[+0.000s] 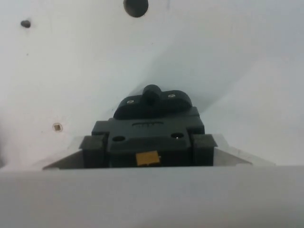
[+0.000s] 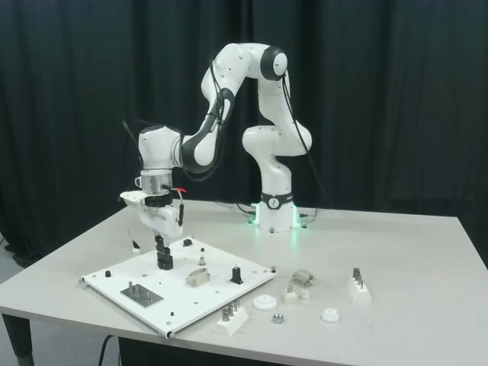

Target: Insert D-SUB.

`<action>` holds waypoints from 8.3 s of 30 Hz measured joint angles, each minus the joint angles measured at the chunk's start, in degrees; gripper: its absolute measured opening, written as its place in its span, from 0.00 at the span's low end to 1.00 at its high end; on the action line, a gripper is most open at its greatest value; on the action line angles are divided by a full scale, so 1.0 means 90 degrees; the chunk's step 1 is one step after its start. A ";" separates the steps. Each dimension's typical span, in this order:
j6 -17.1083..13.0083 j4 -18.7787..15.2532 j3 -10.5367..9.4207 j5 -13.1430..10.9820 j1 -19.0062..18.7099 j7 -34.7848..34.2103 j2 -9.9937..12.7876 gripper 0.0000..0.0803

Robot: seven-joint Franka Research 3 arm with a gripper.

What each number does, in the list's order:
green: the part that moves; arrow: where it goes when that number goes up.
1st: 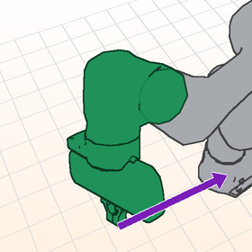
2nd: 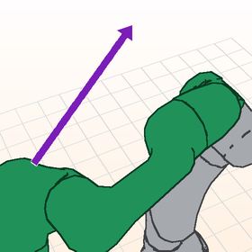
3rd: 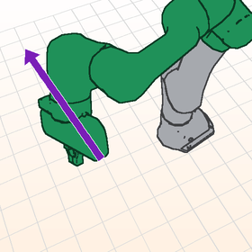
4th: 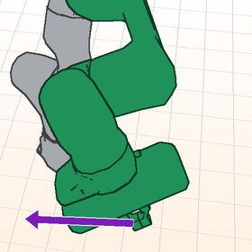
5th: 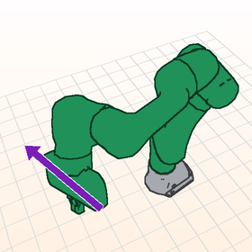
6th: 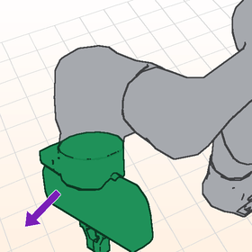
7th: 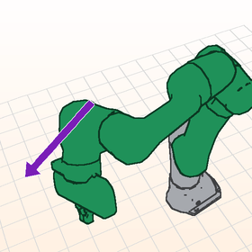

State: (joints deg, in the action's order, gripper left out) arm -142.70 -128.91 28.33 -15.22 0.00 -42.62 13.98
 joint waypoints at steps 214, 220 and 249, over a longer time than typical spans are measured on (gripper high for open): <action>0.0086 -0.0008 0.0124 0.0371 -0.0133 0.0278 0.0014 0.47; 0.0104 -0.0008 0.0144 0.0371 -0.0134 0.0328 0.0015 0.47; 0.0092 -0.0008 0.0135 0.0182 -0.0153 0.0323 0.0030 0.47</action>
State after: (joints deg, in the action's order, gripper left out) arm -141.87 -128.98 29.54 -13.59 -1.38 -39.71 14.25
